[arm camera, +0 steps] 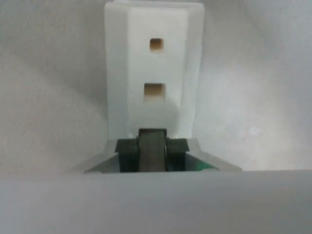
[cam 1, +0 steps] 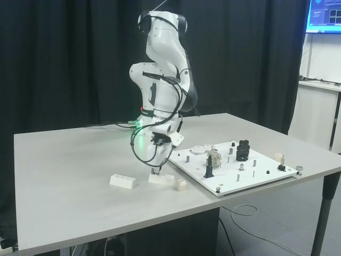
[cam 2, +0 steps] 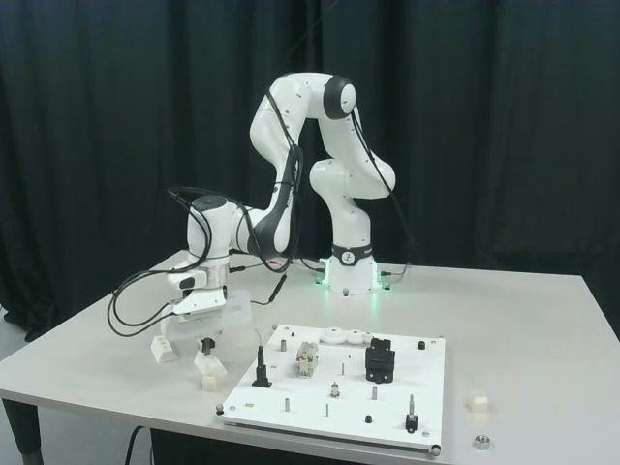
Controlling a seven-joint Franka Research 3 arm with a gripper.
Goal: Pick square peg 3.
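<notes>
On the grey desk [cam 1: 69, 160], the end effector [arm camera: 152, 146] grips a square peg [arm camera: 152, 155] over the unmarked white holder block [arm camera: 154, 68].

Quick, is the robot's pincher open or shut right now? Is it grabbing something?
Tool: shut on the square peg, right over the white holder block.

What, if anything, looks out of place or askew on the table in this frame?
Nothing looks damaged or spilled. A few small parts lie loose off the white board: a small block and a nut near the table's corner. The gripper holds a peg over the white holder, whose other two holes are empty.
</notes>
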